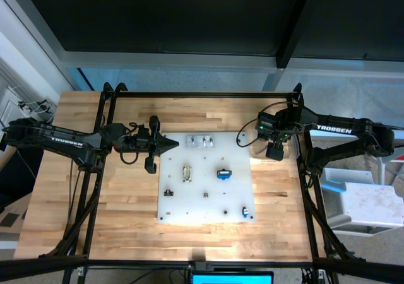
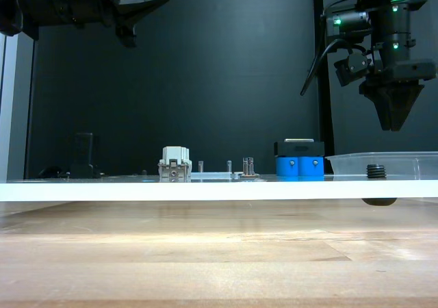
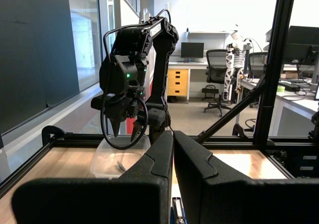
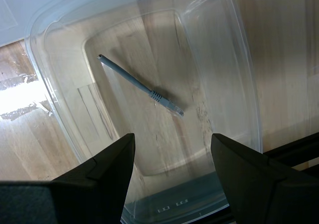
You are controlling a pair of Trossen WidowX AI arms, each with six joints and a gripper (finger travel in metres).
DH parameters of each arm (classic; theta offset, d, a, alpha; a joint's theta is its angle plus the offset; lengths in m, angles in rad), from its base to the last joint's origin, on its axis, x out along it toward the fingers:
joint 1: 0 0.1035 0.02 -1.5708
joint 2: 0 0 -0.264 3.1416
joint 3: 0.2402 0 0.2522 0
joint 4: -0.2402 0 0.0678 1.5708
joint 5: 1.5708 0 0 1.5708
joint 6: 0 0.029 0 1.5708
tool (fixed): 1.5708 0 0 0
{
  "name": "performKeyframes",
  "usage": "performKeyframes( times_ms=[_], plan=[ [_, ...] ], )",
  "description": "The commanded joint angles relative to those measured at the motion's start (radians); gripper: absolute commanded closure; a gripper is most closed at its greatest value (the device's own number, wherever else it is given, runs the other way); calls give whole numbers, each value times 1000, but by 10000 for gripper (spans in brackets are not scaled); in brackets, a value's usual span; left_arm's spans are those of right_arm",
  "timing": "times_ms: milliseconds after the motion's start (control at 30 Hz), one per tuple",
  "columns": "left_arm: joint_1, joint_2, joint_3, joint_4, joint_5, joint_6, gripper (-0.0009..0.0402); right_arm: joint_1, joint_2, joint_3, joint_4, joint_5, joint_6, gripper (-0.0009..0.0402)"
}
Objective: Remove the rj45 connector and place it in the container
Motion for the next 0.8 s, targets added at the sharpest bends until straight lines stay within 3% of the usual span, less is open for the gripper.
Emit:
performKeyframes(
  times_ms=[33,800],
  plan=[
    [0,0,0,0,0,0,393,0,-3,0,0,0,2,181],
    [0,0,0,0,0,0,393,0,-123,0,2,0,1,181]
  ],
)
